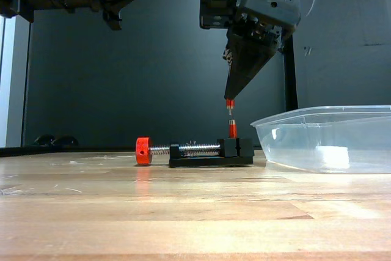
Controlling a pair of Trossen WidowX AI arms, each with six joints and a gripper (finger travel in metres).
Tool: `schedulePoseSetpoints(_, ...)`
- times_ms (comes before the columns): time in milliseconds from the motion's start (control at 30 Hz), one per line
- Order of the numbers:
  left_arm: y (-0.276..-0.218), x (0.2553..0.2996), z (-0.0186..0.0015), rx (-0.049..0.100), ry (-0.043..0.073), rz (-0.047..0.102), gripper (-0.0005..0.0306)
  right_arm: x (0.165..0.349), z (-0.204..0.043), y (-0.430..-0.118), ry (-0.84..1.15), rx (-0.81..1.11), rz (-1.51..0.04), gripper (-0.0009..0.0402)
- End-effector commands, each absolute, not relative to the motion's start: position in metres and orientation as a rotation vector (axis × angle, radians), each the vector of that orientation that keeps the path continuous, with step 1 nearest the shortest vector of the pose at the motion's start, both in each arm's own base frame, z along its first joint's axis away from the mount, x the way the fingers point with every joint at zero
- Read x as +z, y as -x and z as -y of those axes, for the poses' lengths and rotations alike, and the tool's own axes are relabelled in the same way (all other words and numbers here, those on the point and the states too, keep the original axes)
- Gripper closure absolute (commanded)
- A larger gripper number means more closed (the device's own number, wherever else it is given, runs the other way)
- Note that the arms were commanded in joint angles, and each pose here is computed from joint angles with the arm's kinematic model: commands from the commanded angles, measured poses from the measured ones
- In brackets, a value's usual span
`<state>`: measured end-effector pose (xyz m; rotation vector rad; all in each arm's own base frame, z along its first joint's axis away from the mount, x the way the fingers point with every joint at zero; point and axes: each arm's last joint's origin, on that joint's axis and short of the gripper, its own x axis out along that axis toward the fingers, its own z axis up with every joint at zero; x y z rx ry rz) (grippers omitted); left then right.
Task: Remove the RCA connector from the receptacle and place in the container
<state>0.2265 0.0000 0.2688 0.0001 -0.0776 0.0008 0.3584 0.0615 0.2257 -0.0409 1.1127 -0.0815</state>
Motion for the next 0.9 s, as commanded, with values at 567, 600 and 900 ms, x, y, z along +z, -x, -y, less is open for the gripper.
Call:
schedulePoseSetpoints(567, -0.2265, 0.269, -0.0001, 0.001, 0.0, 0.078, 0.03, 0.244, -0.061, -0.35, 0.028, -0.067, -1.072, 0.0392)
schedulePoseSetpoints(600, -0.2265, 0.269, 0.0, 0.0, 0.0, 0.078, 0.03, 0.246, -0.061, -0.348, 0.028, -0.067, -1.073, 0.0392)
schedulePoseSetpoints(900, -0.2265, 0.269, 0.0, 0.0, 0.0, 0.078, 0.03, 0.251, -0.063, -0.329, 0.035, -0.063, -1.107, 0.0392)
